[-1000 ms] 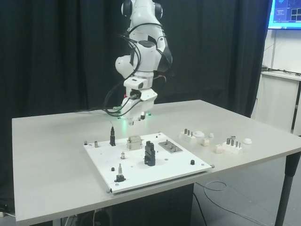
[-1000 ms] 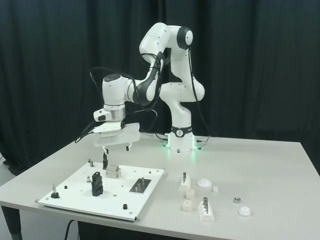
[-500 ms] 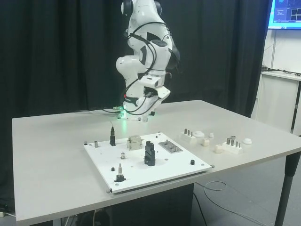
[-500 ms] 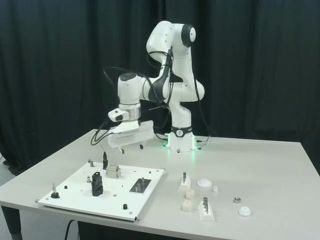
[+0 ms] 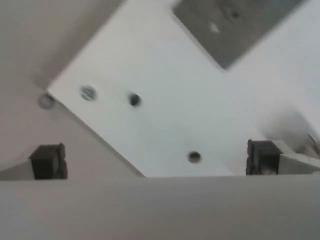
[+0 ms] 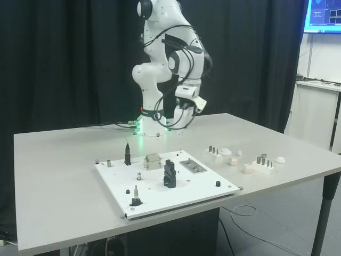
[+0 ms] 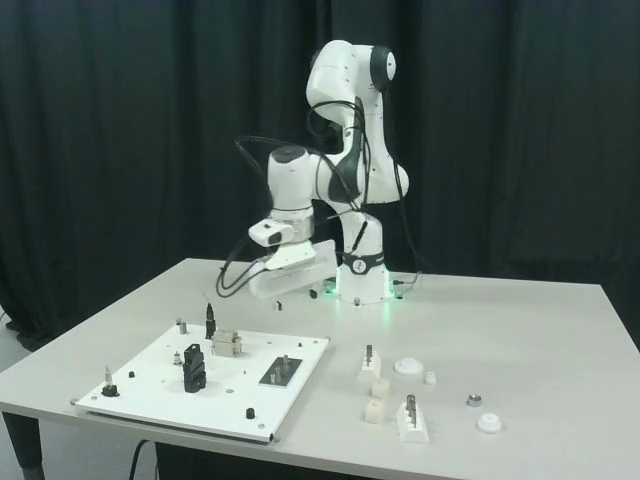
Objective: Pick large gear.
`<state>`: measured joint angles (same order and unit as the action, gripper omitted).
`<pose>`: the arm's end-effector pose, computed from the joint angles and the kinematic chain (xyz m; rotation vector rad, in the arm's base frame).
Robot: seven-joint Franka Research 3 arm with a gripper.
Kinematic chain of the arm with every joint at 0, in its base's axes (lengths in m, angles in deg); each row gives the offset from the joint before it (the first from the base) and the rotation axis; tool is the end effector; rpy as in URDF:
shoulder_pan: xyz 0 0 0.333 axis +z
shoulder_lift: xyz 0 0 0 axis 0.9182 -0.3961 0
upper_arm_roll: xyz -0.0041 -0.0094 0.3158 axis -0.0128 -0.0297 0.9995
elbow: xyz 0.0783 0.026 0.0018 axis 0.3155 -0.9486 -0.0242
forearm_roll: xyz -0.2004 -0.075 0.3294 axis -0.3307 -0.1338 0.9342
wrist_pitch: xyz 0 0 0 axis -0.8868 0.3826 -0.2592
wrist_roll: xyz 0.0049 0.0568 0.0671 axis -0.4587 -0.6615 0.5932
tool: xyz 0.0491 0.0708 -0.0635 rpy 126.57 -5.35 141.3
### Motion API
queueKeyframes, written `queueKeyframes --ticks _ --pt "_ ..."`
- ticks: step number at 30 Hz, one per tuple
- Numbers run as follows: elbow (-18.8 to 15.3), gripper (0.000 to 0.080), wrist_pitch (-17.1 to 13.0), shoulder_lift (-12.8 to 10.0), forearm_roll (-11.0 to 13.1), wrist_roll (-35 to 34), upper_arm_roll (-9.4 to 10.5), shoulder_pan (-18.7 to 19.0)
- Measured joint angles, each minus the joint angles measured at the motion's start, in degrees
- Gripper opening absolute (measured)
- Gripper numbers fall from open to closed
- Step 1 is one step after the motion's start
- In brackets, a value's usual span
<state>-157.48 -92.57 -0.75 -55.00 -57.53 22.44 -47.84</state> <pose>0.4706 -0.0596 0.3097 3.1005 0.0859 -0.1944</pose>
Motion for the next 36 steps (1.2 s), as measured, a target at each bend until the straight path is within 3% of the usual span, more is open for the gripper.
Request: queueKeyframes --ticks 14,36 --pt "-0.9 0.0800 -0.2 0.3 2.6 -2.3 3.97 5.2" --pt "-2.1 0.0800 -1.0 0.2 4.1 -6.9 7.73 11.9"
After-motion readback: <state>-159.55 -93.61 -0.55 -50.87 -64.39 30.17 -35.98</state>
